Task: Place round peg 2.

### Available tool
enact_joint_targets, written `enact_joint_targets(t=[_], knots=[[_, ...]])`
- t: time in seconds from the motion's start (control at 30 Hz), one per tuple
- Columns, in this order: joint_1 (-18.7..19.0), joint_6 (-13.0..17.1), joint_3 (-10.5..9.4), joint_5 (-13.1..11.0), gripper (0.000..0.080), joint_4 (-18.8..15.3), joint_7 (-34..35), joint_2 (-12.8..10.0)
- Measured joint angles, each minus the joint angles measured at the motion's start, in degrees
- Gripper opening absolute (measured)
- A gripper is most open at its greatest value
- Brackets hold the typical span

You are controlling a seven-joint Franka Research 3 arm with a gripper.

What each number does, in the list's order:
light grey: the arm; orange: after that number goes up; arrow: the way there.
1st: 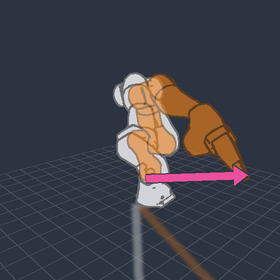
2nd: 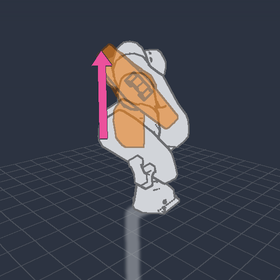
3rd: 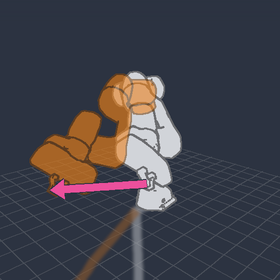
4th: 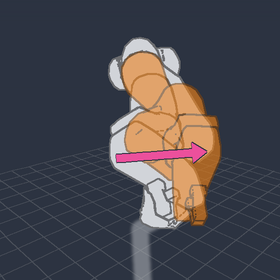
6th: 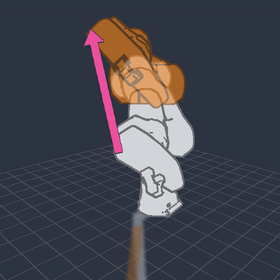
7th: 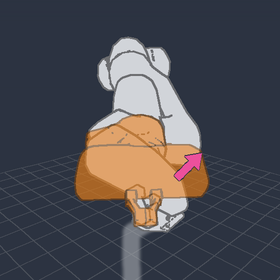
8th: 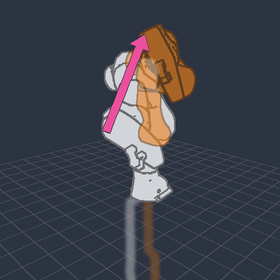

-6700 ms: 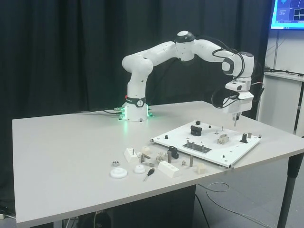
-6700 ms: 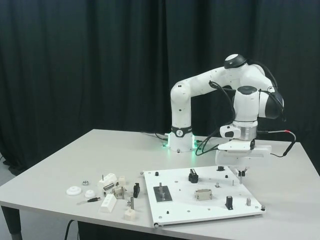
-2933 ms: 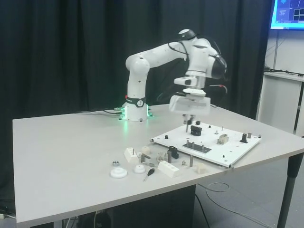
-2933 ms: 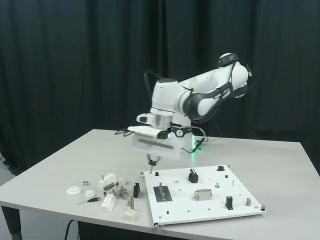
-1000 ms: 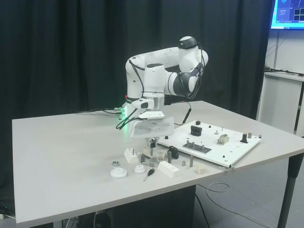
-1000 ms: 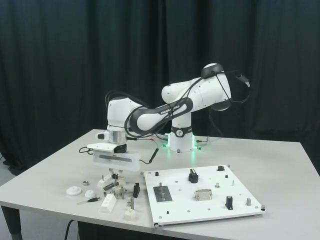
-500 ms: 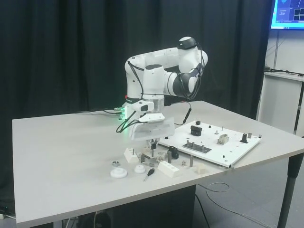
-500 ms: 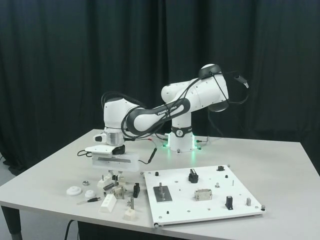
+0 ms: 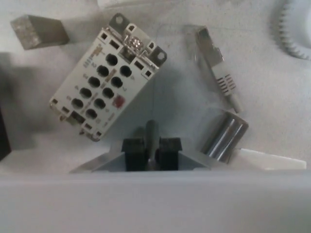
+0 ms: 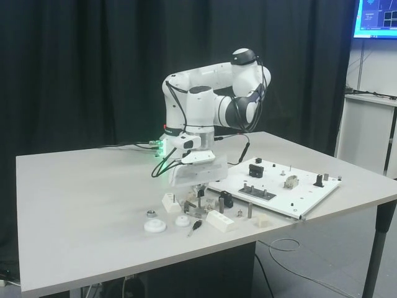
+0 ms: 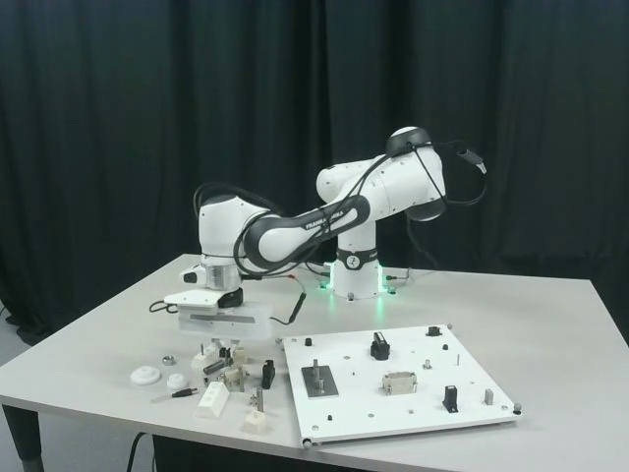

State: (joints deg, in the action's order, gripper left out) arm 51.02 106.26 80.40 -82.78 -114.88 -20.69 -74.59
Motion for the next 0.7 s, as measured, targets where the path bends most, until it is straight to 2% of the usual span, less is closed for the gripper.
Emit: enact_joint_targets(t=[0.7], knots=[[-0.3,0.1,-0.16,0.2,0.006,0.4,0.0,-0.2]])
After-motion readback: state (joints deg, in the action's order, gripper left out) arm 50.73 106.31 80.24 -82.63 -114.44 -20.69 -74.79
